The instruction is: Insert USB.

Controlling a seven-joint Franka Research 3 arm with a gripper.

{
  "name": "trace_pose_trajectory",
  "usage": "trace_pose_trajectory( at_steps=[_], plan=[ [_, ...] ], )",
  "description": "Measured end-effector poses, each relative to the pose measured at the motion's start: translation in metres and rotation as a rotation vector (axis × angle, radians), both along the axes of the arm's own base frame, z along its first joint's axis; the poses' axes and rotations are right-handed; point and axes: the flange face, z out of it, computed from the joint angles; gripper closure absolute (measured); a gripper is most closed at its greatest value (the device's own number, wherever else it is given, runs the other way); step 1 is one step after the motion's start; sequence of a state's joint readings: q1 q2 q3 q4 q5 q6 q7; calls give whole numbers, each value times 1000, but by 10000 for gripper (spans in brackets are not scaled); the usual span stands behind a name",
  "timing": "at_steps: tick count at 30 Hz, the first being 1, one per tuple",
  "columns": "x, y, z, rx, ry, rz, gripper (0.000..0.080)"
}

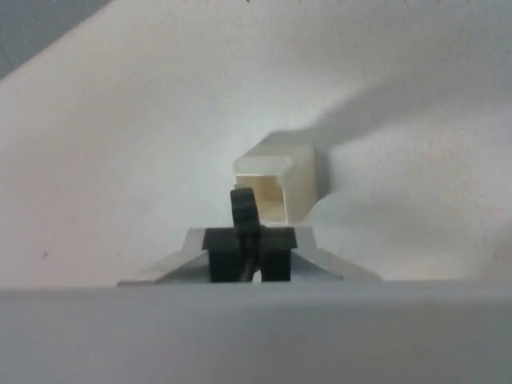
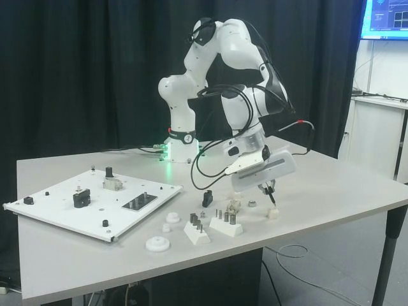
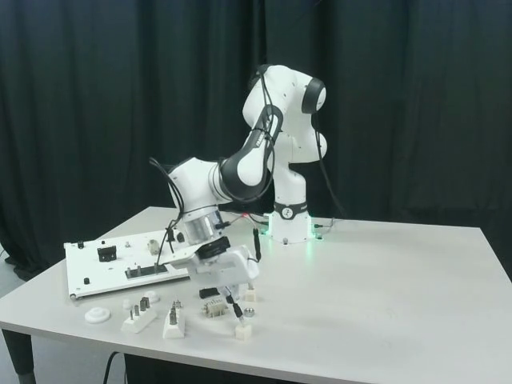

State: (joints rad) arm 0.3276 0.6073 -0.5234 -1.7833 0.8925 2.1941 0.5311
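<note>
My gripper (image 1: pixel 250 268) is shut on a small black USB plug (image 1: pixel 244 210), whose tip sticks out past the fingers. Just beyond the tip stands a small white square holder (image 1: pixel 298 180) with an open cavity facing the plug; I cannot tell whether they touch. In the first room view the gripper (image 2: pixel 271 195) hangs tilted right above that white holder (image 2: pixel 273 214), near the table's front edge. The second room view shows the gripper (image 3: pixel 231 302) low over the holder (image 3: pixel 243 331), with the plug (image 3: pixel 234 310) pointing down at it.
A white board (image 2: pixel 95 204) with several mounted parts lies on the left of the grey table (image 2: pixel 331 191). Beside the holder stand two white blocks with pegs (image 2: pixel 226 223) (image 2: pixel 197 233), white discs (image 2: pixel 156 243), a small black piece (image 2: pixel 206 199) and a small connector part (image 2: pixel 234 205).
</note>
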Motion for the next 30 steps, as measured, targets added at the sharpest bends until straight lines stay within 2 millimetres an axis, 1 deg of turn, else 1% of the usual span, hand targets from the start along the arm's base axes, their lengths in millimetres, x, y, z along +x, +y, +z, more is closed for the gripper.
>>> trace_pose_trajectory(
  at_steps=[9,30],
  plan=[
    [1,-6,9,10,13,2,756],
    [4,-6,16,5,15,19,756]
  ],
)
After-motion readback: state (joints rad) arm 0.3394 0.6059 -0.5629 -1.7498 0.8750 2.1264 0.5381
